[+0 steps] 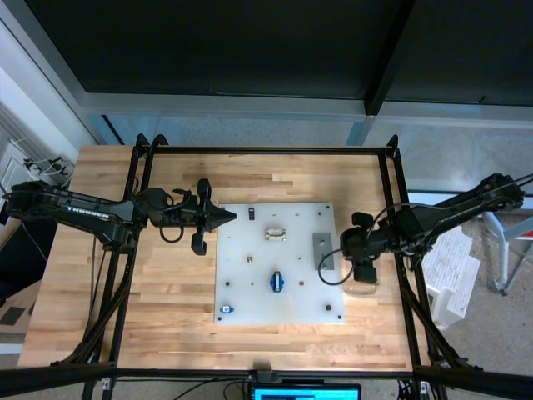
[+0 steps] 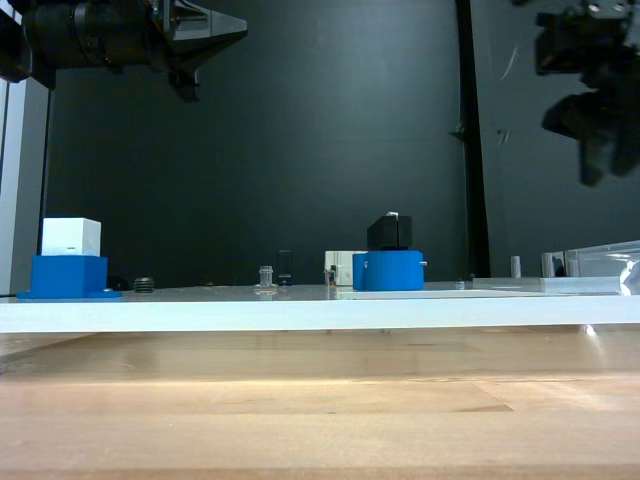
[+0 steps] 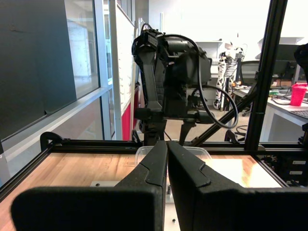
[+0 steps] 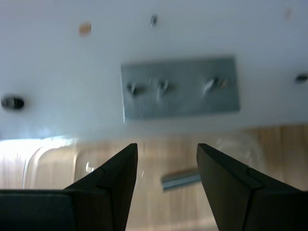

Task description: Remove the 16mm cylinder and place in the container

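Our right gripper (image 4: 167, 147) hangs above the container (image 4: 39, 161), which sits on the wooden bench (image 1: 125, 321) just beside the right edge of the white board (image 1: 250, 292). Its jaws stand spread apart, grasping nothing. The 16mm cylinder (image 4: 181, 179) lies flat on the container's floor, below the gap between the jaws and nearer one of them. We see neither jaw touching it. The grey block (image 4: 180, 89) sits on the board just beyond the container. Our left gripper (image 1: 226, 217) hovers high over the board's left edge, well apart from the cylinder, its jaws pressed together on nothing.
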Controlling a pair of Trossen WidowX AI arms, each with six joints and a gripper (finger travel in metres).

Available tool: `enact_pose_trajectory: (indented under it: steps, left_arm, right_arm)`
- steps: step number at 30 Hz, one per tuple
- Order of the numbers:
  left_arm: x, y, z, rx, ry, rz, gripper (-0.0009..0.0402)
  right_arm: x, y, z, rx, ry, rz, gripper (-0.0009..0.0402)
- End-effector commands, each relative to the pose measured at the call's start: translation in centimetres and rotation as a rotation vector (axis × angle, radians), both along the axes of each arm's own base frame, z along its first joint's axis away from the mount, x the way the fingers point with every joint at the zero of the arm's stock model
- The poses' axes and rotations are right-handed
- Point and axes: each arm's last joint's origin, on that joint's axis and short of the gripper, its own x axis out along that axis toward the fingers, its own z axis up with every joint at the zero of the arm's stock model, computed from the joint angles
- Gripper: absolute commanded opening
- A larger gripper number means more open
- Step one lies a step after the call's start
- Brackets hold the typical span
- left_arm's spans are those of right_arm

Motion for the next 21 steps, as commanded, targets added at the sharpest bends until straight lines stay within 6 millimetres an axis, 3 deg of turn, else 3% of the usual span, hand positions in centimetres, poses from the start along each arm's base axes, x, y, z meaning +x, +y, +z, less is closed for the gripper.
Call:
enact_pose_trajectory:
  steps: [1,11,21]
  left_arm:
    - [0.0,0.0,0.0,0.0,0.0,0.0,0.0]
    - [0.0,0.0,0.0,0.0,0.0,0.0,0.0]
    - [0.0,0.0,0.0,0.0,0.0,0.0,0.0]
  right_arm:
    - [0.7,-0.5,0.6,-0.006,-0.062,0.015,0.0139]
    - [3.2,-2.4,2.7,-0.032,-0.385,0.034,0.0069]
    - [4.3,-4.9,5.2,-0.015,-0.675,0.048,-0.0002]
